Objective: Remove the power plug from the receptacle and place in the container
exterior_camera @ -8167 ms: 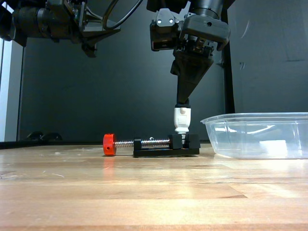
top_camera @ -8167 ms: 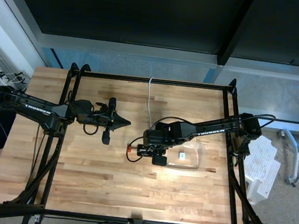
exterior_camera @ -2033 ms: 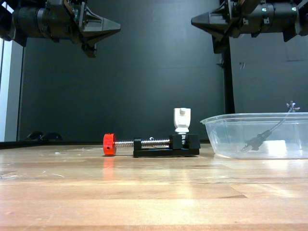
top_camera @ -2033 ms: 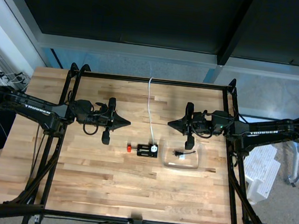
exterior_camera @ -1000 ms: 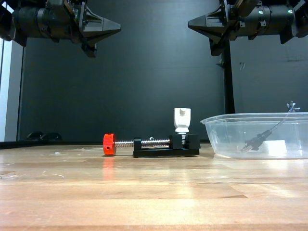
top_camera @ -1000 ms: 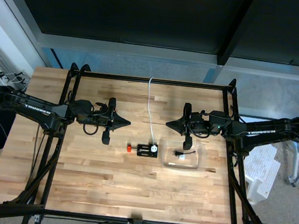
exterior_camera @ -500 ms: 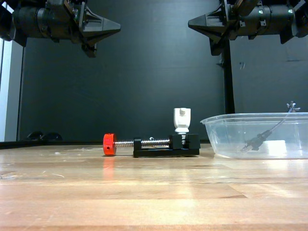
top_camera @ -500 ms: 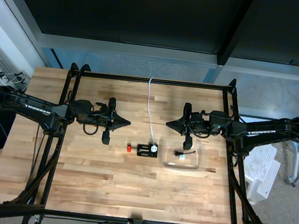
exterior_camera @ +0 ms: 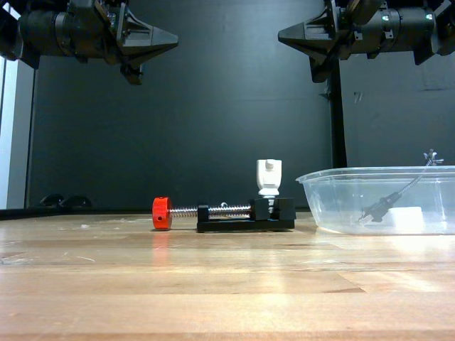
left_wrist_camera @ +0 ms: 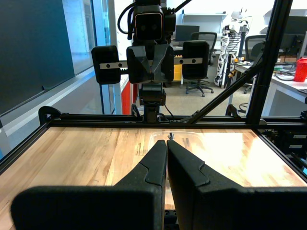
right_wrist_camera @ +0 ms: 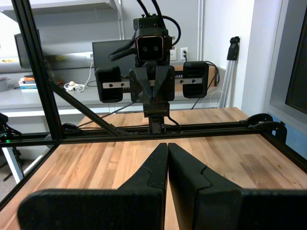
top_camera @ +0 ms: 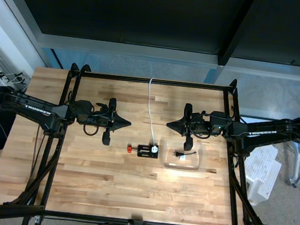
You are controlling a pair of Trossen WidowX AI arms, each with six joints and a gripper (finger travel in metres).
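The small black power plug [top_camera: 178,154] [exterior_camera: 374,209] with its pale cord stub lies inside the clear container [top_camera: 198,161] [exterior_camera: 334,206]. The white receptacle [top_camera: 154,148] [exterior_camera: 269,176] stands upright in a black clamp with a red knob [top_camera: 129,149] [exterior_camera: 161,213], just left of the container, nothing plugged into it. My right gripper [top_camera: 168,125] [exterior_camera: 282,33] [right_wrist_camera: 167,146] hovers high above the table, behind the container, shut and empty. At the same height over the left of the table, my left gripper [top_camera: 129,124] [exterior_camera: 175,38] [left_wrist_camera: 167,143] is shut on nothing.
A long white cable [top_camera: 150,104] runs from the receptacle to the table's far edge. A black frame [top_camera: 153,81] borders the wooden table [top_camera: 105,193]. The two grippers point at each other across the middle.
Over the last second nothing visibly moves. Earlier my right gripper was down on the plug at the receptacle; now the plug lies in the container and the right arm has pulled back and up.
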